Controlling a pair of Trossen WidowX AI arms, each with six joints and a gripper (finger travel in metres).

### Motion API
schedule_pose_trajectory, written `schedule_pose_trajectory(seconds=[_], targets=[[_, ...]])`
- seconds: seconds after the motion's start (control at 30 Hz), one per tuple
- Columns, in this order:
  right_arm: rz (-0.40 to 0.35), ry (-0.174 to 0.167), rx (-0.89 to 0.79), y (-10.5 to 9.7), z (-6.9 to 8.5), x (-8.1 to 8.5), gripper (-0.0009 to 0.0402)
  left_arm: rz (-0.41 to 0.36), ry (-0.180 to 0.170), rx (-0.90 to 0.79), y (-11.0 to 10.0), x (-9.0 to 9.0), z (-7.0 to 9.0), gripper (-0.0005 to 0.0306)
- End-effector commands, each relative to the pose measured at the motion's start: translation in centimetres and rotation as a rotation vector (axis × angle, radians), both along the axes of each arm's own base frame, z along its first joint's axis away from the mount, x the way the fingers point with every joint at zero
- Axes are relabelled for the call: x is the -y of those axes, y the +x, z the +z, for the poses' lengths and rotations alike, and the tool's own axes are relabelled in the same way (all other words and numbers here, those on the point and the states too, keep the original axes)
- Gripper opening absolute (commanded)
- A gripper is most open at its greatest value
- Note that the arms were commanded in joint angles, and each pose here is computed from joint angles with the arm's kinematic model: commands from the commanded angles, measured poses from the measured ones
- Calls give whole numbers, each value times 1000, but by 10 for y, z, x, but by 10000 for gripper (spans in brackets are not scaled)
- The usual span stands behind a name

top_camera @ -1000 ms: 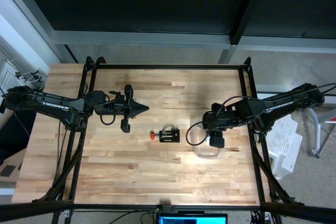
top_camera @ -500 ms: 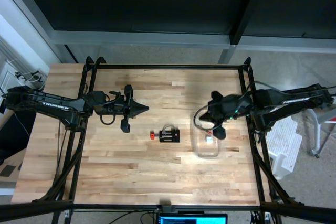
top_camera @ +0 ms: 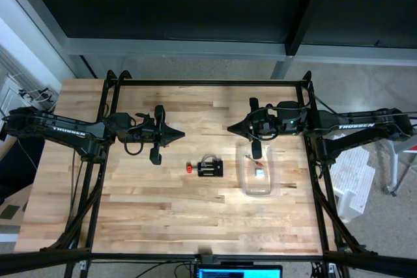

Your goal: Remove the RCA connector from the receptacle and place in the container

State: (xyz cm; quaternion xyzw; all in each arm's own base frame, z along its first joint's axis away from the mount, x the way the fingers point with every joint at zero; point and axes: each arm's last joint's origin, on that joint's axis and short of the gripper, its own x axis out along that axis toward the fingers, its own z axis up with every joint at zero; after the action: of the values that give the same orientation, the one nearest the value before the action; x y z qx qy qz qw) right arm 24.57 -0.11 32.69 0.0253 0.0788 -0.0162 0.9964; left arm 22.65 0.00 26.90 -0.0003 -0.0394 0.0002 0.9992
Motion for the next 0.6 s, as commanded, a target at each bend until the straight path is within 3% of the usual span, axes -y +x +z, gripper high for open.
schedule_pose_trajectory(seconds=[0.03,0.43,0.6], targets=[[3,-7,83,0,-6,0,0,0,0,0,0,0,0,0],[-38,-27,185,-3,-31,0,0,0,0,0,0,0,0,0],[-36,-30,177,-3,-34,0,0,0,0,0,0,0,0,0]])
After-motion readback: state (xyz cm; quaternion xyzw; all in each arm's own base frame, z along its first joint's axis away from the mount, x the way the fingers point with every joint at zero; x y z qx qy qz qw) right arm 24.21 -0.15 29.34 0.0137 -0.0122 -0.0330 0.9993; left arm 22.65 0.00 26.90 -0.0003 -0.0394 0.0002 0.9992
